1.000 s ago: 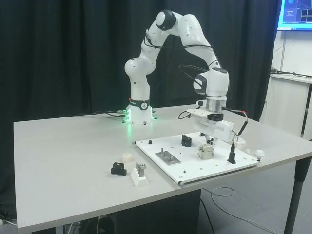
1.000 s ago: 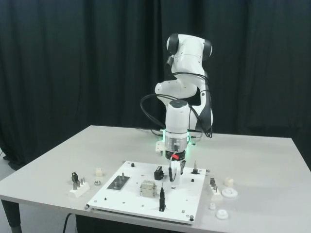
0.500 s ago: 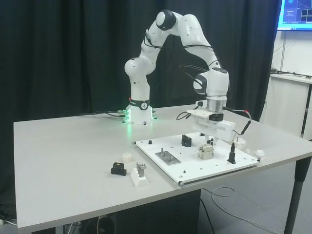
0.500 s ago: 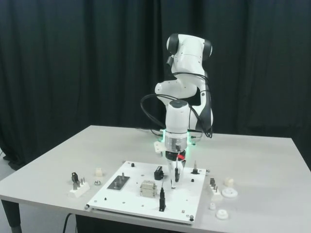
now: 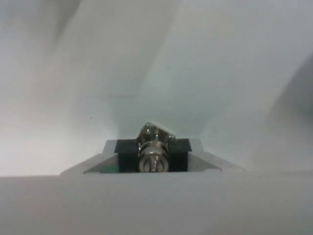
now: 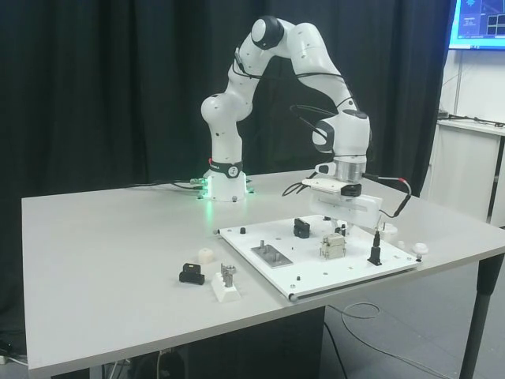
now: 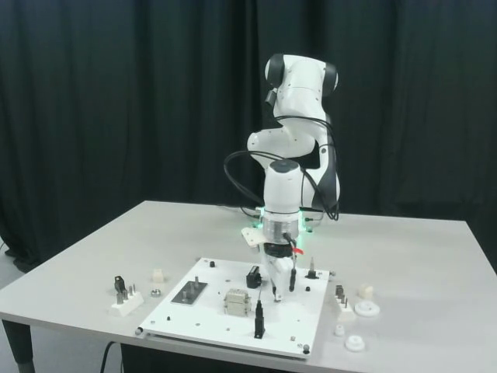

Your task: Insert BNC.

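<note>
Now: pincer [image 5: 153,159] clamped on BNC plug [image 5: 153,152], above white board [image 6: 316,260].
Slight tilt could jam it against the socket.

No readable text in any view.

The screen [image 6: 478,24] at the upper corner of the first room view shows small light marks, too small to read. No label, brand, number or sign can be made out on the white arm [image 6: 296,47], the white board [image 7: 241,307] or the table [image 6: 102,260]; the wrist view shows none either.
</note>
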{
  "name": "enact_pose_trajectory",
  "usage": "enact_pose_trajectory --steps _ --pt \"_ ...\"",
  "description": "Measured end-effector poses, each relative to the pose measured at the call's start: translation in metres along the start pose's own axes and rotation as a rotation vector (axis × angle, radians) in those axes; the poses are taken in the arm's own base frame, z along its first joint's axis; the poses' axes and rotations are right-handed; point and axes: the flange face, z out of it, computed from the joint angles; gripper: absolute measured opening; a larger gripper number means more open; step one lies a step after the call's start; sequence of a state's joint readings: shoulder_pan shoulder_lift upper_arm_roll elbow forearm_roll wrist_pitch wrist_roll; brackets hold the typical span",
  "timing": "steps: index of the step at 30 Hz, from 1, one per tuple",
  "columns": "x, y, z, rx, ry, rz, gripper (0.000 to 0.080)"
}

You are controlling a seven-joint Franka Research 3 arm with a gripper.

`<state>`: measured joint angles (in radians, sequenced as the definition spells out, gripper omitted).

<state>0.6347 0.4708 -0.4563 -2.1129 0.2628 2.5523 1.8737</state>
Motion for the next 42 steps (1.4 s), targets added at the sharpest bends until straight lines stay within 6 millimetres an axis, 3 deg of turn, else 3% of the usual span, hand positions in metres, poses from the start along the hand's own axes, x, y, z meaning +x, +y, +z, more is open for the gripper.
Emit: enact_pose_trajectory --steps 42 --pt "0.0012 -0.0009 0.0000 -0.003 -0.010 -0.467 0.0123"
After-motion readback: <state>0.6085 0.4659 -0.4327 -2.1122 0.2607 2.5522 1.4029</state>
